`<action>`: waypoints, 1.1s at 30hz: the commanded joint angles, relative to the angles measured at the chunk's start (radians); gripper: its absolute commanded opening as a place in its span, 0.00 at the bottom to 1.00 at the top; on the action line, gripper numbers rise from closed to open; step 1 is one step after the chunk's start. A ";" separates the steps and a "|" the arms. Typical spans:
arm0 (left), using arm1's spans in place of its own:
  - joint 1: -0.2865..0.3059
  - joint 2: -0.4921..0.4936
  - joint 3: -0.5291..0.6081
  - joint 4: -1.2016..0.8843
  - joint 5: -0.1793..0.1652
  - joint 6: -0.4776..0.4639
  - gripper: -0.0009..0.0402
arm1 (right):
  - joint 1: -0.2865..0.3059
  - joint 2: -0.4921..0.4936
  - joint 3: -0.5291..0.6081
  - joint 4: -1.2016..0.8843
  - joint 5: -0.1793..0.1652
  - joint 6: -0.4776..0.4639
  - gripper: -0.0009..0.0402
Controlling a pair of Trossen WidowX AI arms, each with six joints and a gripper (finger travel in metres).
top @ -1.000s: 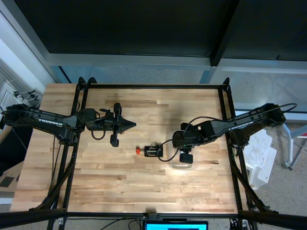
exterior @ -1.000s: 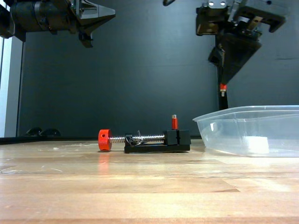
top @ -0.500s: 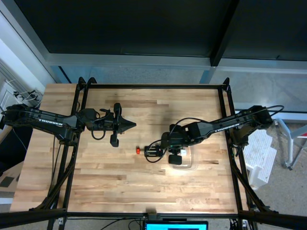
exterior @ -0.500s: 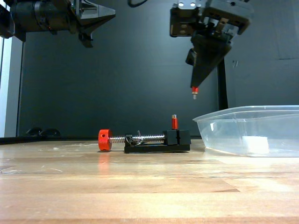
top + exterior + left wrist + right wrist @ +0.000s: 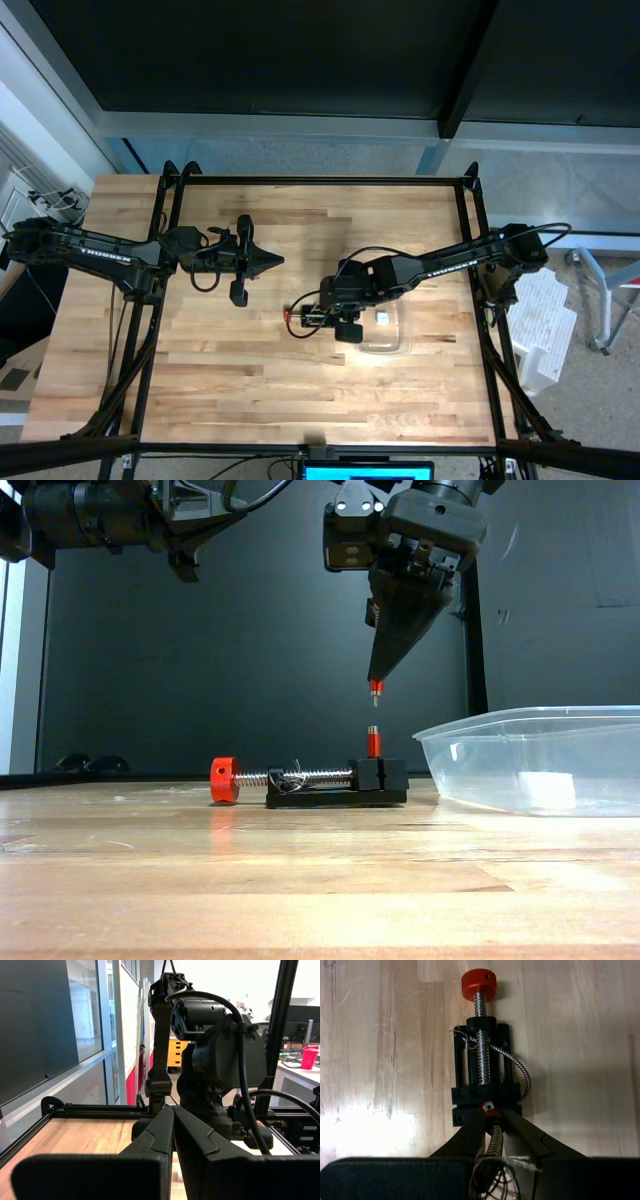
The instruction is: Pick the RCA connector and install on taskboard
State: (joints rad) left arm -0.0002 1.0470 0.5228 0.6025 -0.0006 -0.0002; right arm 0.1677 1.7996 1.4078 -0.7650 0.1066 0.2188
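The taskboard (image 5: pixel 335 782) is a small black block with a red knob (image 5: pixel 224 779), a silvery screw and an upright red post (image 5: pixel 373 740). My right gripper (image 5: pixel 376 680) hangs point-down straight above that post, shut on the RCA connector (image 5: pixel 376 689), a red-tipped plug with a metal pin, with a small gap to the post. In the right wrist view the fingertips (image 5: pixel 475 1122) close over the taskboard (image 5: pixel 481 1095), a braided cable (image 5: pixel 495 1145) running between them. From above, the right gripper (image 5: pixel 322 312) covers most of the taskboard (image 5: pixel 303 318). My left gripper (image 5: pixel 270 261) is parked shut, high at the left.
A clear plastic tray (image 5: pixel 530 720) stands just right of the taskboard with a small white piece (image 5: pixel 545 788) inside; it also shows in the high view (image 5: pixel 400 345). A black frame rail (image 5: pixel 320 181) runs around the wooden table.
My right gripper has carried the connector leftward from above the tray to directly above the taskboard's red post. The left arm has not moved.
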 commanded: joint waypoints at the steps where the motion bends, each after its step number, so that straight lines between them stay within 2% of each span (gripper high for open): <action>1: 0.000 0.000 0.000 0.000 0.000 0.000 0.02 | -0.002 0.016 0.010 0.000 -0.003 0.000 0.03; 33: 0.000 0.000 0.000 0.000 0.000 0.000 0.02 | -0.003 0.042 0.006 0.011 -0.006 -0.004 0.03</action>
State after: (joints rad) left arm -0.0002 1.0473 0.5224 0.6025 -0.0006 -0.0002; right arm 0.1635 1.8416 1.4151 -0.7521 0.1009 0.2146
